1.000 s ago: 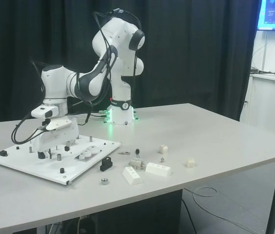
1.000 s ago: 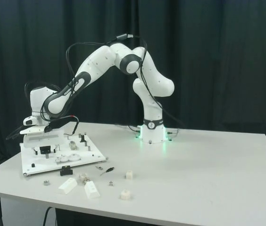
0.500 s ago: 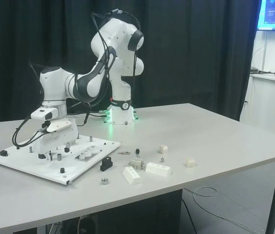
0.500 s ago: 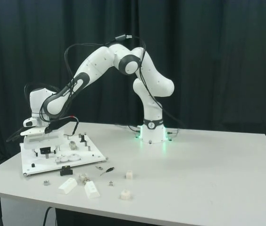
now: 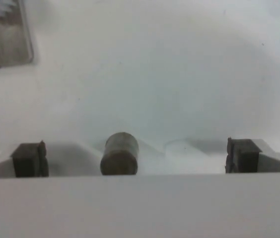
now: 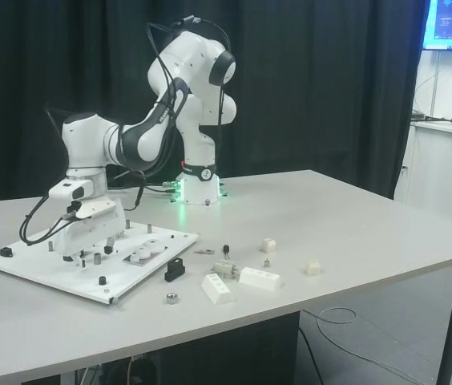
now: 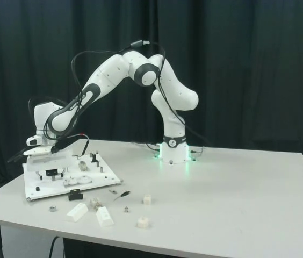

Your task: Remove round peg 4.

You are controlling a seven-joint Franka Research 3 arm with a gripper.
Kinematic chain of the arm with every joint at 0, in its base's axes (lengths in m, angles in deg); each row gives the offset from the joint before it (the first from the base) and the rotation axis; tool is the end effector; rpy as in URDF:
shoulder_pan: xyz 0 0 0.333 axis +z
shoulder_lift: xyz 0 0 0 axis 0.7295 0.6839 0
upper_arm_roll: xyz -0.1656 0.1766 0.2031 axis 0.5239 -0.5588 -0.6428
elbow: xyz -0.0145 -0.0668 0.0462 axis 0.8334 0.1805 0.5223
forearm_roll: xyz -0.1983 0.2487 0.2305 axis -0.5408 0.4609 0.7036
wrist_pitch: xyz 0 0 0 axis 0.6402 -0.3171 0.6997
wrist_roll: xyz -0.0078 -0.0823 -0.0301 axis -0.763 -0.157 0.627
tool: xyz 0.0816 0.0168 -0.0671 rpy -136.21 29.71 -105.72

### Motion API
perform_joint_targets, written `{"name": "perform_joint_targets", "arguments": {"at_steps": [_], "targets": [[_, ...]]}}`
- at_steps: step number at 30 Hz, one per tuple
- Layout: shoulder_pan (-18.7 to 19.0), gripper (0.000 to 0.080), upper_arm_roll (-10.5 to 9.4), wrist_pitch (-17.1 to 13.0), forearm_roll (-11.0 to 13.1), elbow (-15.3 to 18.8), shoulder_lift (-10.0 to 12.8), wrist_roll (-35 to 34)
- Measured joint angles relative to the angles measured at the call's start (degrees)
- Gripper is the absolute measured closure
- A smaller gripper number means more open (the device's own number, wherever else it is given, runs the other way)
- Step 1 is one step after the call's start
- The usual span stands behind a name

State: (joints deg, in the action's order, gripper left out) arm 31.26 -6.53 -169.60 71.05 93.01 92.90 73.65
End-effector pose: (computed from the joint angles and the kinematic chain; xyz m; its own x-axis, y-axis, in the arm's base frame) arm 0.4478 -0.4872 0.2090 0.9810 -0.1849 0.0585 -0.1824 -0.9821 -0.0470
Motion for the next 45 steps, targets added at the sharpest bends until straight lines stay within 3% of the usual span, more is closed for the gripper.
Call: {"name": "perform_joint_targets", "arguments": {"at_steps": [8, 18, 19, 23, 24, 29, 30, 38, 39, 45], "targets": [[-0.17, 0.0003, -0.01, 0.0, 1.58, 0.0, 0.19, 1.57], [-0.44, 0.0003, -0.11, 0.04, 1.73, 0.0, 0.21, 1.69], [-0.45, 0.028, -0.12, 0.05, 1.74, 0.0, 0.21, 1.69], [-0.45, 0.028, -0.18, 0.12, 1.82, 0.0, 0.21, 1.69], [-0.45, 0.0444, -0.19, 0.13, 1.85, 0.0, 0.21, 1.69], [-0.49, 0.0444, -0.05, 1.87, 1.86, 0.02, 0.18, 1.68], [-0.51, 0.0602, -0.03, 1.95, 1.88, 0.01, 0.18, 1.68], [-0.53, 0.0602, -0.02, 2.18, 1.9, -0.01, 0.17, 1.56], [-0.53, 0.0656, -0.02, 2.19, 1.9, -0.01, 0.17, 1.55], [-0.53, 0.0656, -0.02, 2.19, 1.91, -0.02, 0.17, 1.51]]}}
